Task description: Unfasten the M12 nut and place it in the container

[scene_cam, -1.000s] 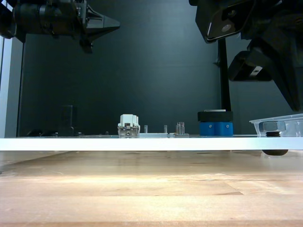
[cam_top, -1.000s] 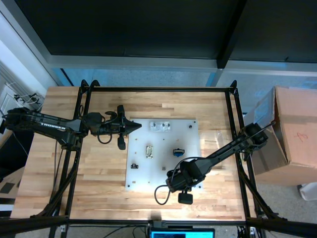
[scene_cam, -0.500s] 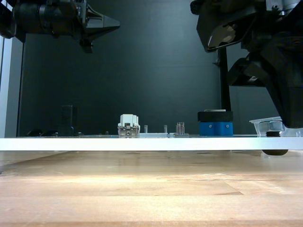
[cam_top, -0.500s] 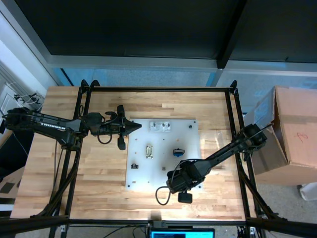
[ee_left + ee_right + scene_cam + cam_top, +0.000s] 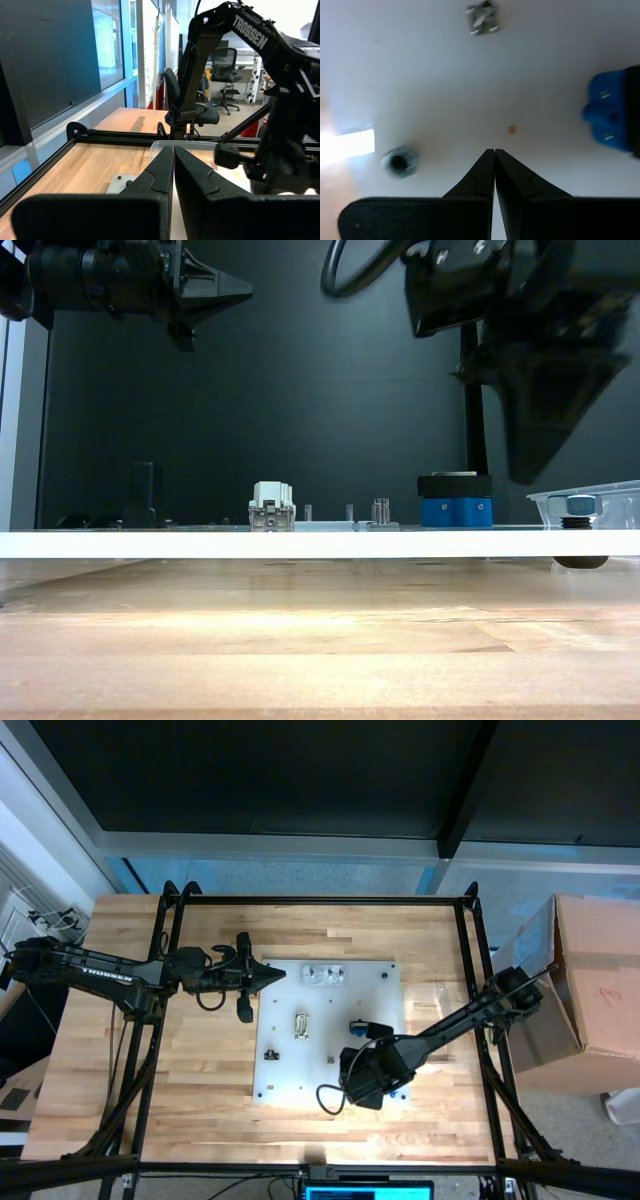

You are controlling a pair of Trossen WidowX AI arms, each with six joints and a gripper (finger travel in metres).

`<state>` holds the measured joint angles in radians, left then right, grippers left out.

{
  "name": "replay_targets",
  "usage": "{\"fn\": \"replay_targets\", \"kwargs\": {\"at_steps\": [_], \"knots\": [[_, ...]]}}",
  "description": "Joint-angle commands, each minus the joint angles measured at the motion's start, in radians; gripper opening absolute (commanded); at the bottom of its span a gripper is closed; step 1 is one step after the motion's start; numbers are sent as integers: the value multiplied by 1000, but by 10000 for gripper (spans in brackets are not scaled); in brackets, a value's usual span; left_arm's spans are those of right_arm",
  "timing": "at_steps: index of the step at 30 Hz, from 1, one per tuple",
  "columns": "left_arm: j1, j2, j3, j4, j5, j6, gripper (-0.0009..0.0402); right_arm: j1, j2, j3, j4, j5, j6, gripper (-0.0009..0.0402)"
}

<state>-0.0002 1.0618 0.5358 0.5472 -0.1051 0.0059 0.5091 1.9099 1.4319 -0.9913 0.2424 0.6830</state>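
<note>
From my station, the silver M12 nut (image 5: 572,506) sits on top of its black ribbed stud (image 5: 575,524) at the near right edge of the white board (image 5: 300,543). In the low view the clear container (image 5: 608,497) stands right behind it, so the nut seems to lie inside. The right wrist view settles that: there the nut (image 5: 399,161) rests on the board with a dark centre, not in the tray. I cannot make out what the container itself holds. The right gripper (image 5: 528,476) hangs above the board, up and to the left of the nut and apart from it. Its fingers (image 5: 482,172) are pressed together with nothing between them, pointing down at bare board between the nut and a blue block (image 5: 612,117). A small silver fitting (image 5: 482,17) lies farther off. The left gripper (image 5: 270,974) hovers high over the board's far left edge, well away from the nut. Its fingers (image 5: 157,172) are also closed on each other and hold nothing.
</note>
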Motion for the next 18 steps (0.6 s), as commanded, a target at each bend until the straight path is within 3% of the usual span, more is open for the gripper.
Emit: {"fn": "replay_targets", "kwargs": {"at_steps": [1,7,11,18], "knots": [[0,0,0,-2,0,0,0,2,-6,0,-4,-64,16,0],[0,0,0,-2,0,0,0,2,-8,26,-4,-229,42,0],[0,0,0,3,0,0,0,2,-8,51,10,-340,-32,0],[0,0,0,1,0,0,0,1,17,31,60,-348,-109,0]]}}
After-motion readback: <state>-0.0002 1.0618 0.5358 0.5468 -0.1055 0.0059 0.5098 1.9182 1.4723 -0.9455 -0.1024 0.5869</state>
